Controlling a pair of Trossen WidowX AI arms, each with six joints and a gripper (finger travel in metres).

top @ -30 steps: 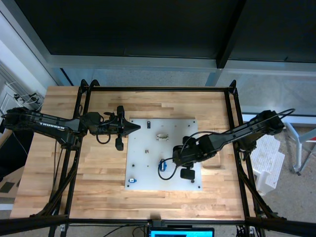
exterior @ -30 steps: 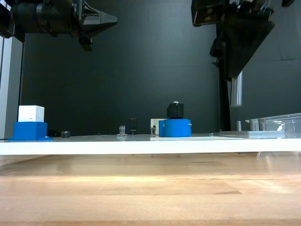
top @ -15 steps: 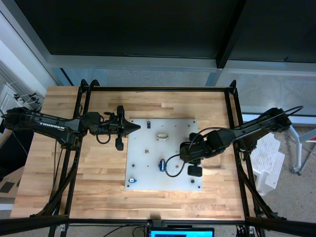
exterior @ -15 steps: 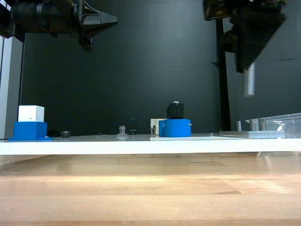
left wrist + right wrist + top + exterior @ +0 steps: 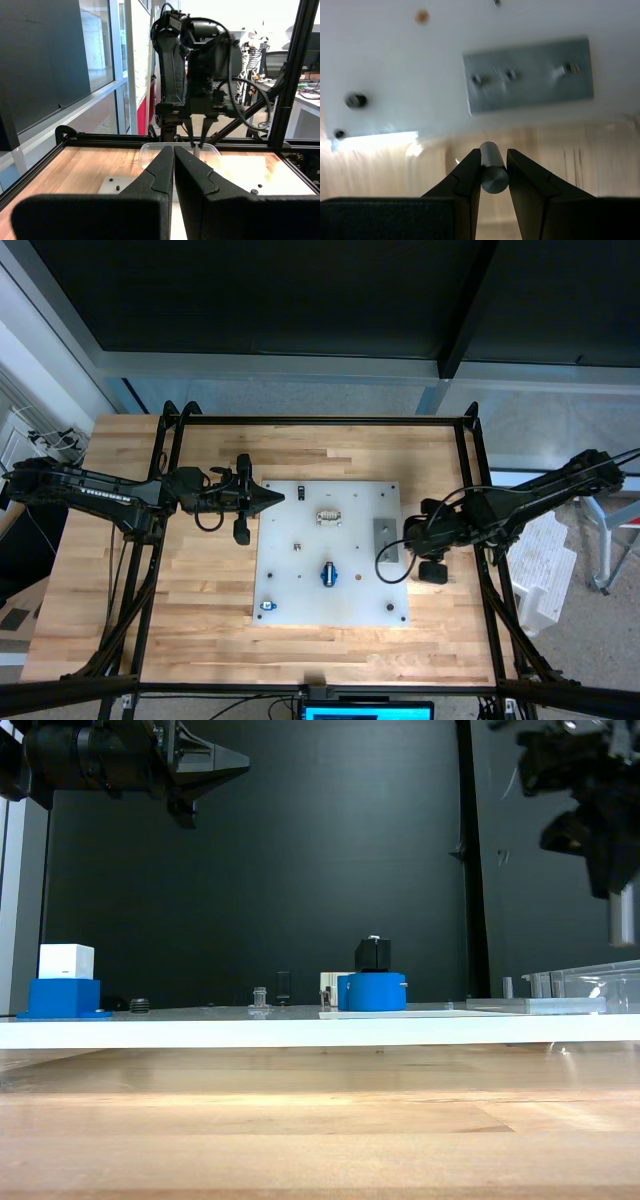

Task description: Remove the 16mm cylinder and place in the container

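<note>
The 16mm cylinder (image 5: pixel 492 172) is pinched upright between the fingers of the right gripper (image 5: pixel 493 156) and hangs just above the container (image 5: pixel 596 982), not touching it. I think the arm should go down slowly until the cylinder is low inside the container's walls, then let go, so it does not bounce out. The left gripper (image 5: pixel 272 498) is well apart from the container, fingers pressed together, holding nothing.
</note>
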